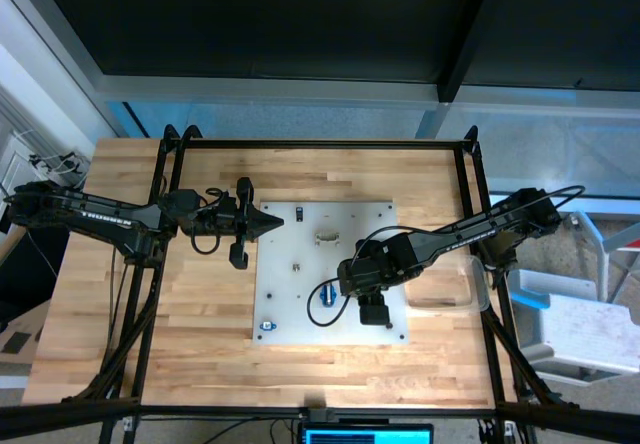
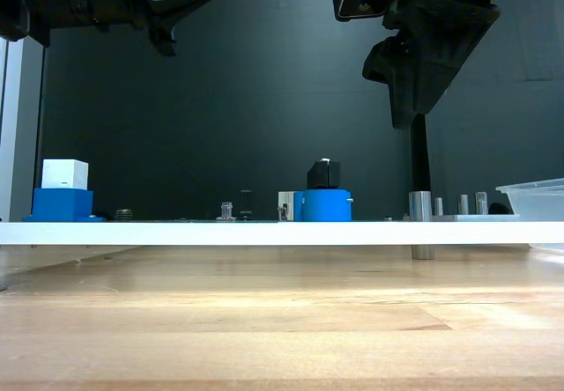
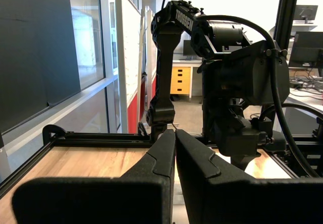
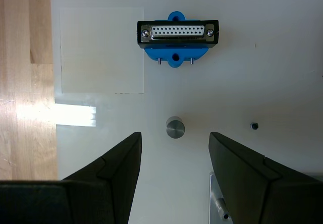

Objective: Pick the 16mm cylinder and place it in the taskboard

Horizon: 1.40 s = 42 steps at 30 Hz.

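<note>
Item: metal peg (image 4: pixel 175 127), short, grey and round-topped, standing upright in the white board (image 4: pixel 282 82), touched by nothing. Right gripper (image 4: pixel 175 135): held above the peg and pointing down at it, its two fingers spread wide with one to each side. A strip of bare board shows between each finger and the peg. The low view shows open air between the finger ends and the top of the peg. Blue fitting (image 4: pixel 175 58) with its pin connector: on the board beyond the peg, well apart from it, with bare white surface between. Small dark hole (image 4: pixel 254 126): off to one side of the peg, apart from it. Grey metal piece (image 4: pixel 218 203): beside one finger, only partly visible. Board edge: a straight line against the wooden table (image 4: pixel 25 108), to the side of the peg beyond one finger. Clear tray (image 1: pixel 452 292): on the table just beside the board's right edge, under the right arm. Left gripper (image 3: pixel 175 131): fingers pressed together and holding nothing. It hangs high over the board's left edge and points toward the right arm, well apart from the peg. Black frame (image 1: pixel 320 145): runs along the table's far and side edges.
</note>
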Each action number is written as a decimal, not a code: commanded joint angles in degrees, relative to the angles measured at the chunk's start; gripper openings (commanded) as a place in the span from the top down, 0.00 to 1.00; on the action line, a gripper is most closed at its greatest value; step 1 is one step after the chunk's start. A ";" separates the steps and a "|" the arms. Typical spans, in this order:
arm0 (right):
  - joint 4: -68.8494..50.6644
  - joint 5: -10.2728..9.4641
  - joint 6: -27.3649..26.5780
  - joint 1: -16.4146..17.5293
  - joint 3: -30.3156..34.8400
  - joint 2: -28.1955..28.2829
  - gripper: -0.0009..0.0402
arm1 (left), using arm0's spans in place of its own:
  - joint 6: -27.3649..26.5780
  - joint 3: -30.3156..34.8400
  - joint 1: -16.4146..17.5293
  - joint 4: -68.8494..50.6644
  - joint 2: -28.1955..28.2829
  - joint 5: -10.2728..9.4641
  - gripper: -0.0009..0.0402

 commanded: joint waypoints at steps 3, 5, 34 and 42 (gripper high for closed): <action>-0.55 -0.02 0.02 0.02 0.00 0.02 0.53 | 0.00 0.02 0.00 0.00 0.00 0.00 0.98; -0.83 0.00 0.02 0.02 0.00 0.02 0.53 | 0.02 0.02 0.02 0.00 0.00 0.00 0.98; -1.03 -0.02 0.02 0.07 0.00 0.02 0.53 | 0.02 0.02 0.00 0.00 0.00 0.00 0.98; -1.07 -0.02 0.02 0.11 0.00 0.02 0.53 | 0.02 0.02 0.00 0.00 0.00 0.00 0.98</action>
